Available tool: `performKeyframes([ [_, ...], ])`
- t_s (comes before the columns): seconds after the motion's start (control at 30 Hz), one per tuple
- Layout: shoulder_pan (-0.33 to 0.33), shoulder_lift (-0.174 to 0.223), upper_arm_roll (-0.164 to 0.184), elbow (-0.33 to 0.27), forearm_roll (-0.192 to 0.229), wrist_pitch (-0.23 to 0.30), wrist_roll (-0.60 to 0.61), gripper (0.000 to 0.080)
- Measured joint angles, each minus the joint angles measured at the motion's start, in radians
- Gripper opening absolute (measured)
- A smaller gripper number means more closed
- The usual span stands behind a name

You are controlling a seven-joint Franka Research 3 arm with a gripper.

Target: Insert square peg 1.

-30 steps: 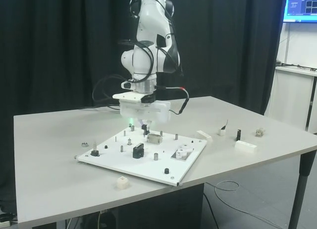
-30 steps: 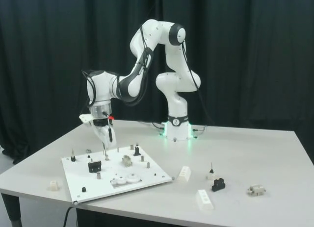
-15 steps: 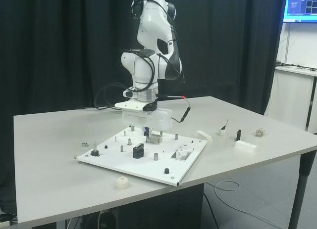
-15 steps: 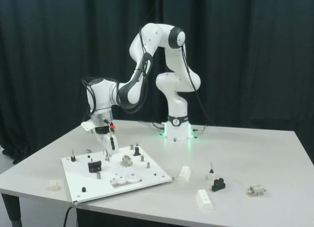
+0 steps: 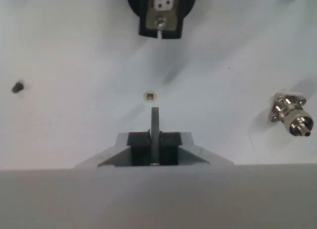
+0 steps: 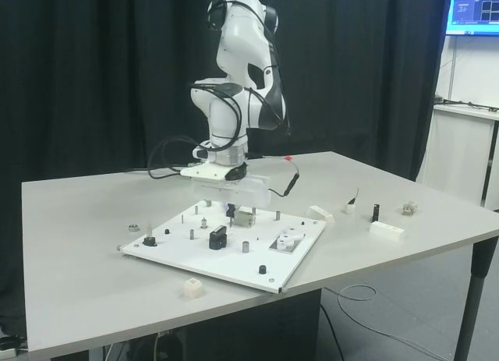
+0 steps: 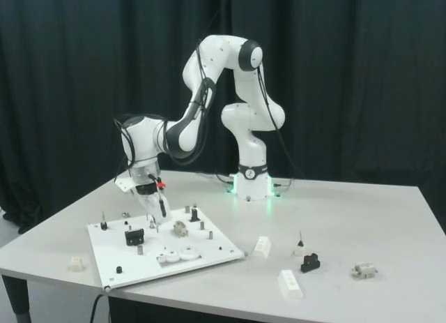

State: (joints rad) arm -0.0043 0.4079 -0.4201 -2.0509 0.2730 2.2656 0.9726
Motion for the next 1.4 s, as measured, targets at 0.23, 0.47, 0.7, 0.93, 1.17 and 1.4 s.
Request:
performKeyframes([
  [0.23,-0.001,0.011,-0.006,0.0,0.001,-0.001,-0.014,0.0032],
  [0.47,0.0,0.025,-0.006,0.0,0.042,0.004,-0.017,0.0032],
  [0.7,0.0,0.038,-0.006,0.002,0.067,0.016,-0.023,0.0032],
  [0.93,0.001,0.038,-0.006,0.005,0.068,0.016,-0.023,0.0032],
  [1.17,0.001,0.039,-0.006,0.008,0.068,0.016,-0.023,0.0032],
  [1.4,0.001,0.041,-0.006,0.008,0.068,0.017,-0.023,0.0032],
])
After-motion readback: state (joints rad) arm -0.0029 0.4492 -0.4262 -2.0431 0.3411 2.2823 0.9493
